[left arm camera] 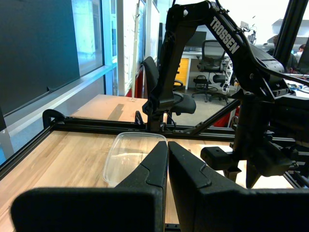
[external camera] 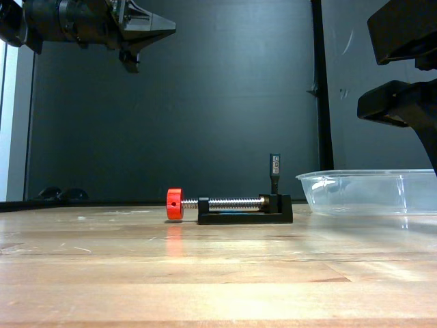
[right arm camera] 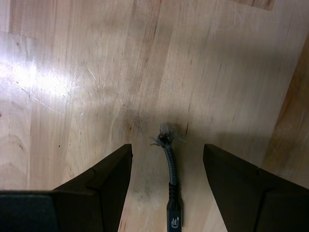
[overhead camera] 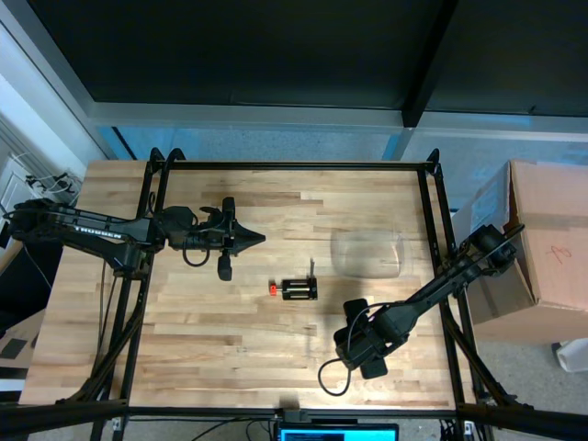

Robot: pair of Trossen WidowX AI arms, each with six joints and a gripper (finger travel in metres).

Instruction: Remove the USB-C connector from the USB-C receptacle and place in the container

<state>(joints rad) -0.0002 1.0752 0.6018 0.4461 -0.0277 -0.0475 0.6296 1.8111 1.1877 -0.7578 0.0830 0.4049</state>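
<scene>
The right gripper [right arm camera: 166,150] hung nearest, low over the table [overhead camera: 230,349] by its near edge, fingers spread wide. Between them, touching neither, the USB-C connector [right arm camera: 174,220] lay free on bare wood, outside the container [external camera: 369,195] and clear of the clamp [external camera: 246,213]. The left gripper [overhead camera: 259,239] hovered high over the left side, fingers pressed together on nothing.

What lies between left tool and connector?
Bare table, in the high view; left tool is shut, connector stands in its vise, right tool hangs open nearby.

Between the spread fingers of the right gripper [right arm camera: 166,145], the USB-C connector [right arm camera: 171,186] runs off the picture's edge, its plug end unseen. The closed fingers of the left gripper [left arm camera: 167,143] hide a corner of the container [left arm camera: 126,159] beyond.
</scene>
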